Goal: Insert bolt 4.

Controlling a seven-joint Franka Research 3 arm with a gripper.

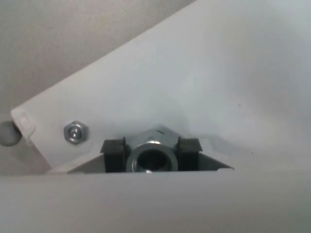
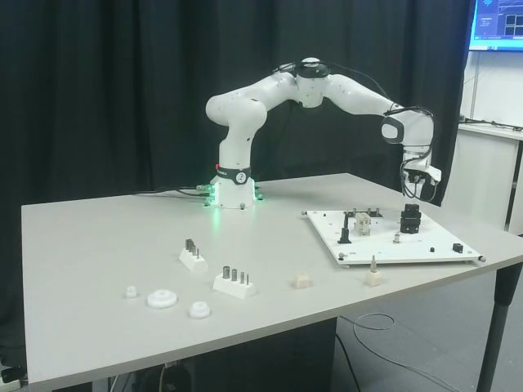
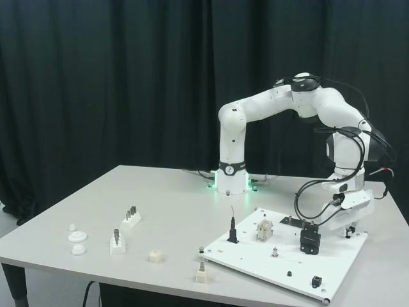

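The tool [image 2: 417,193] hangs just above the far corner of the white assembly board [image 2: 425,251], the corner farthest from the arm's base. In the wrist view its black fingertips [image 1: 112,154] are clamped on a large grey hex-headed bolt [image 1: 151,151], one pad on each side of the head, with the board's white face behind it. This appears to be bolt 4. A smaller hex nut [image 1: 75,132] sits on the board near its corner, beside the bolt.

The likely trouble from here is misalignment. The receiving hole is not visible in any view, so if the bolt comes down tilted or off centre it could jam on the rim or skid across the board. The grip is only on the flats of the head, so the bolt might also twist between the pads when pressed. The black block [image 3: 310,240] stands on the board near the tool and could be clipped by a sideways move.

No brand, label or legible writing shows on the board, the arm or the table [image 2: 98,245].
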